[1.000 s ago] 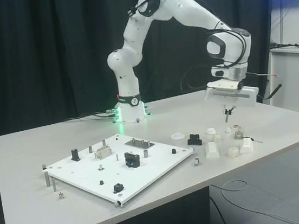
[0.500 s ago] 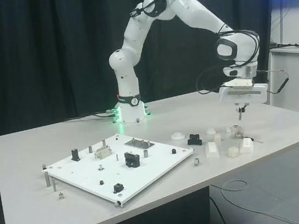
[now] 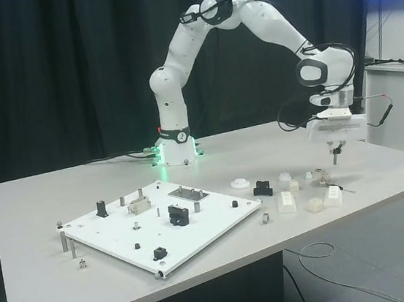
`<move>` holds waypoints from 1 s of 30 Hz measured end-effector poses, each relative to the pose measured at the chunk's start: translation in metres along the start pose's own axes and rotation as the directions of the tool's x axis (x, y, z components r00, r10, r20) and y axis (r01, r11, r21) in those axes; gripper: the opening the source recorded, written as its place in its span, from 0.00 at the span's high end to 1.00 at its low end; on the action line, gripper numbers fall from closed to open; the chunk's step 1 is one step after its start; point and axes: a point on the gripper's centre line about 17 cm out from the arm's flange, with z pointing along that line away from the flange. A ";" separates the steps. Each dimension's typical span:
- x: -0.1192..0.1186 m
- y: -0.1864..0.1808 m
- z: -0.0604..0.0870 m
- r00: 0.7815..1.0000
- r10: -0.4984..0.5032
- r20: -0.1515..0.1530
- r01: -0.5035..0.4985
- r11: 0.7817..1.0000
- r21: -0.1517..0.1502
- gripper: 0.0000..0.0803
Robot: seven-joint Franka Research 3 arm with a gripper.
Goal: Place square peg 2.
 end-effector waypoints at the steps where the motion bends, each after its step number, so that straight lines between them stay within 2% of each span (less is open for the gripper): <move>1: 0.000 -0.001 0.002 1.000 0.002 -0.002 -0.002 1.000 0.001 0.91; 12: 0.000 -0.012 0.016 0.999 0.035 -0.010 -0.034 0.999 0.032 0.91; 30: -0.002 -0.025 0.031 0.999 0.030 -0.027 -0.029 0.998 0.055 0.91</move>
